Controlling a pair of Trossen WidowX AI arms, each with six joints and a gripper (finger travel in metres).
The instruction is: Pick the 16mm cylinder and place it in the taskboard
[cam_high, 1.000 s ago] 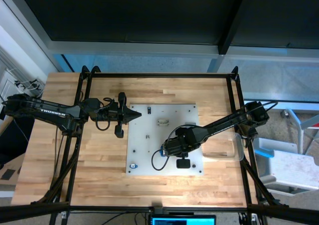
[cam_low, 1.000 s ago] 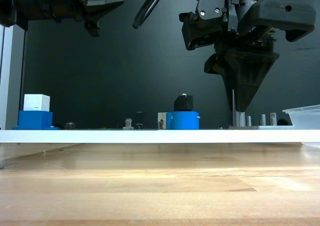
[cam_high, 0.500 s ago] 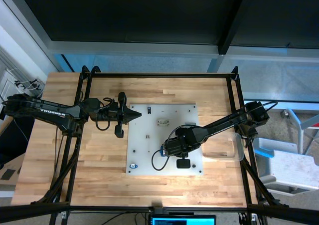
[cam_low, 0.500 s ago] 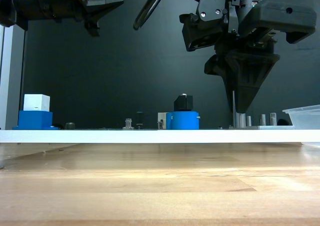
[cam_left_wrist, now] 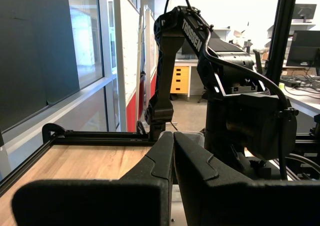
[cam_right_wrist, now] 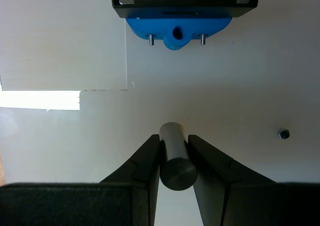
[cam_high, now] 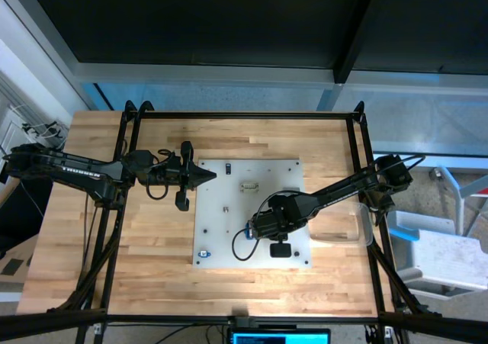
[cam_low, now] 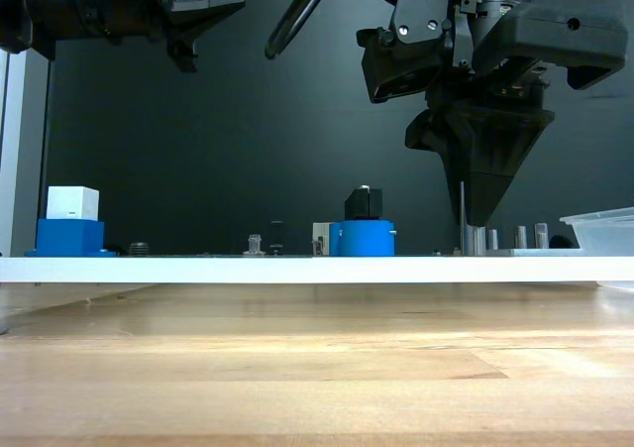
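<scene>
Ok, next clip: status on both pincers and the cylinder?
Left pincer shut, parked high by taskboard left edge. Right pincer shut on cylinder, above board. Spot beneath bare.

High view looks down, low view level (both share taskboard [cam_high: 221, 233]).

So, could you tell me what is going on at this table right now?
The right hand is shut on a grey metal cylinder and holds it upright over the white taskboard, toward the board's near right corner. The cylinder does not look seated in the board yet. The left hand is shut and empty, raised beside the board's left edge, and takes no part.
</scene>
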